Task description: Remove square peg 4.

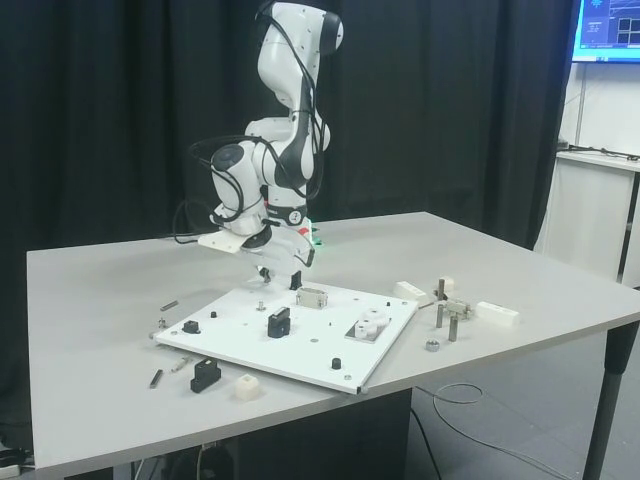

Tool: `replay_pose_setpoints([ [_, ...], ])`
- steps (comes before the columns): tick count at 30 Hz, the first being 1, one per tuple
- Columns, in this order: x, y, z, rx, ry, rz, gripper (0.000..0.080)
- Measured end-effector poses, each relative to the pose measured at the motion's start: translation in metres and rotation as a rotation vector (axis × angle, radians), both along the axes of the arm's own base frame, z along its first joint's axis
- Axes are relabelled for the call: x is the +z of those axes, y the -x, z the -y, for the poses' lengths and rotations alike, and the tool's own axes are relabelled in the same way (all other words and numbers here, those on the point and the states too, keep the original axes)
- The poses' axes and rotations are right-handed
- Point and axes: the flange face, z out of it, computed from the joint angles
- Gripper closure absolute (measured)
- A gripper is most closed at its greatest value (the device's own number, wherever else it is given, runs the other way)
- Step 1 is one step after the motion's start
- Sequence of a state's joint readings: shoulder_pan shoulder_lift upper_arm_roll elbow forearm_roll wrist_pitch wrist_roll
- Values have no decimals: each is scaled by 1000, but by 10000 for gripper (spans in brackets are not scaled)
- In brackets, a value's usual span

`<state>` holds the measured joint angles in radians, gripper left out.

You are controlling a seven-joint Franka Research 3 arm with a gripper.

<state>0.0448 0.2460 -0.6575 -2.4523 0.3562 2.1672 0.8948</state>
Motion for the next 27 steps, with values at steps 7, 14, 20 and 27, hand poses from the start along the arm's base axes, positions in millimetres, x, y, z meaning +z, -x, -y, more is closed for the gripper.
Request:
replay_pose_setpoints([
  [7, 3, 0, 0, -9, 4, -6, 705],
  [14, 3, 0, 0, -13, 5, -9, 705],
  [20, 3, 0, 0, -22, 8, -12, 705],
  [27, 4, -1, 0, -20, 8, -12, 705],
])
